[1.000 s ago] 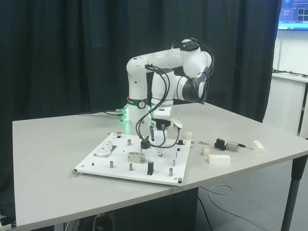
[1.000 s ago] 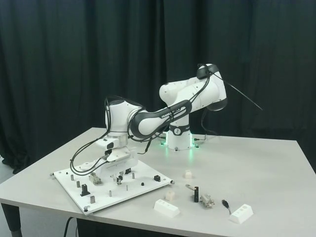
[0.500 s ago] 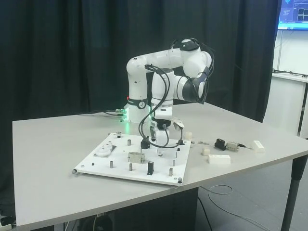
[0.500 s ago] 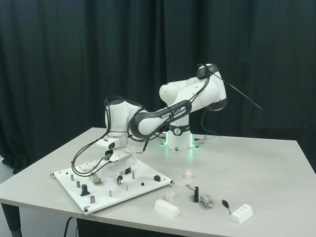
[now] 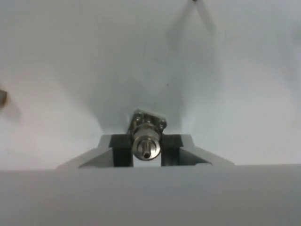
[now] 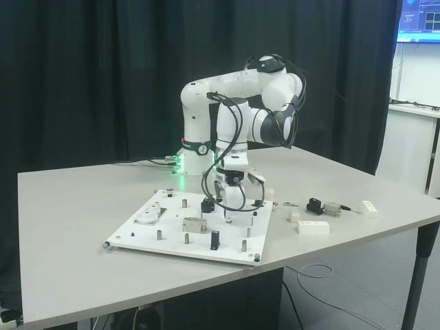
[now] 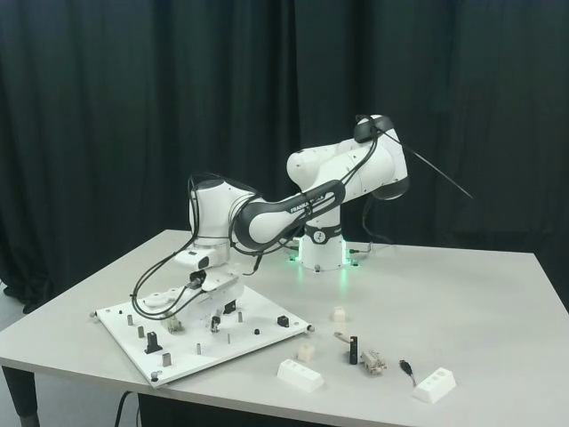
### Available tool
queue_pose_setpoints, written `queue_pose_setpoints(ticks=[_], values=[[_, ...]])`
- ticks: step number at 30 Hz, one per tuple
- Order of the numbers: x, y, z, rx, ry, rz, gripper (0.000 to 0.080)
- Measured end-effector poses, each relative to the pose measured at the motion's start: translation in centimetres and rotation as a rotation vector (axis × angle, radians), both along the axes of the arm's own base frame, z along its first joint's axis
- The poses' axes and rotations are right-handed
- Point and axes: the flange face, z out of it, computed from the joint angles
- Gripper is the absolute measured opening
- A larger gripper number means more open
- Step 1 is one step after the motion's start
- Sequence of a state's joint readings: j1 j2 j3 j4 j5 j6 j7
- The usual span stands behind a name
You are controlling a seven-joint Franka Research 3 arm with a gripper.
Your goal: Remove BNC.
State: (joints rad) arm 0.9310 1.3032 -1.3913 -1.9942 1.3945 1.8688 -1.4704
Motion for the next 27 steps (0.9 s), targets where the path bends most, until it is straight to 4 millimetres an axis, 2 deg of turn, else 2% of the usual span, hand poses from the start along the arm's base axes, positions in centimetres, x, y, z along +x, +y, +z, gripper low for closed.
queue_pose_setpoints(ticks=[27], values=[[0.06,0.02,0.03,-0.002,0.002,0.149,0.0123]])
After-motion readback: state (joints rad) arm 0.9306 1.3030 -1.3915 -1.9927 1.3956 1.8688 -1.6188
